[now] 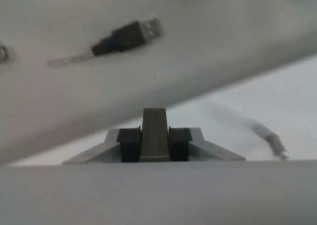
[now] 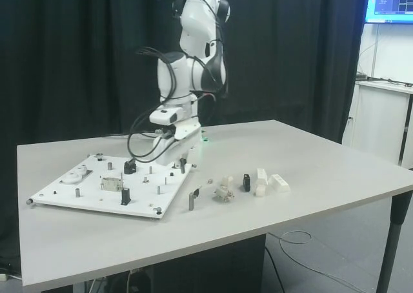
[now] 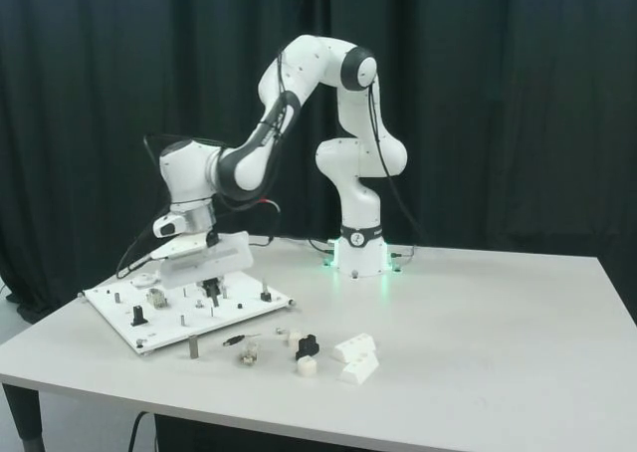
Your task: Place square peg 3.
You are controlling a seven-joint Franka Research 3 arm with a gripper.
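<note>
In the wrist view my gripper (image 1: 154, 146) is shut on a grey square peg (image 1: 154, 133). The peg stands upright between the two black pads (image 1: 130, 143) and sticks out past them. From the room views the gripper (image 2: 182, 164) (image 3: 211, 295) hangs low over the white board (image 2: 97, 196) (image 3: 119, 308), near the board's edge that faces the loose parts. The peg's tip (image 3: 212, 299) is just above the board; whether it touches I cannot tell. Under the fingers lies the white board surface (image 1: 277, 96), with the grey table (image 1: 74, 101) beyond it.
A black USB plug (image 1: 128, 36) (image 3: 236, 340) lies on the table just off the board. A thin pin (image 1: 270, 138) stands on the board near the peg. Several pegs and holders stand on the board. White blocks (image 2: 270, 180) (image 3: 356, 357) and a black part (image 2: 246, 182) lie beside the board.
</note>
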